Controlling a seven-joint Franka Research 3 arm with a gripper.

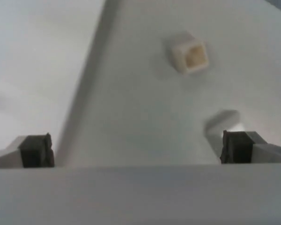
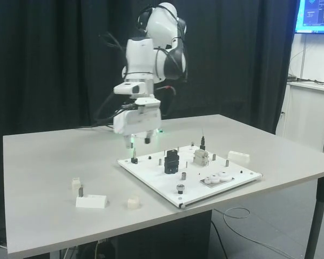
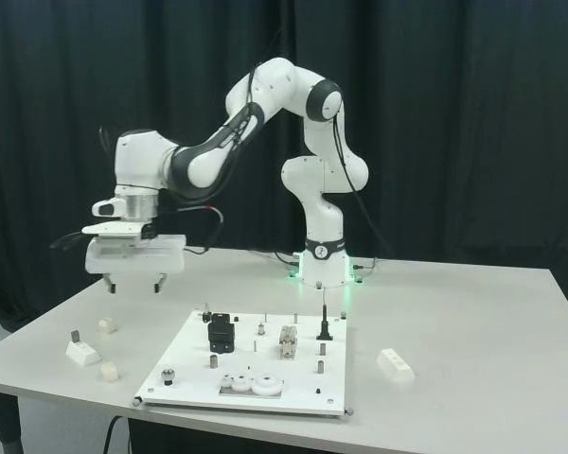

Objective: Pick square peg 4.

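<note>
In the second room view, three small white pieces sit near the left edge of the tabletop [image 3: 473, 312]: a wedge block [image 3: 82, 353] carrying a short grey upright pin, a small cube [image 3: 106, 325] just behind it, and another cube [image 3: 109, 372] toward the front edge. Which of these is square peg 4 cannot be told for certain. The wrist view shows a hollow square peg [image 1: 191, 55] lying on the bare tabletop beside the board's edge, ahead of the fingers and apart from them.

The fingers [image 3: 133, 285] hang open and empty, well above the tabletop, over the space between the left pieces and the white board [image 3: 293, 392]. In the wrist view the two black pads [image 1: 36, 151] stand wide apart with nothing between them.

The board lies toward the front edge, middle of the tabletop. On it stand a black block [image 3: 221, 333], a grey clamp part [image 3: 286, 340], a thin black post [image 3: 322, 323], several short pins and white gears [image 3: 249, 383] at its front edge.

Right of the board a white block [image 3: 395, 365] lies alone on the tabletop.
</note>
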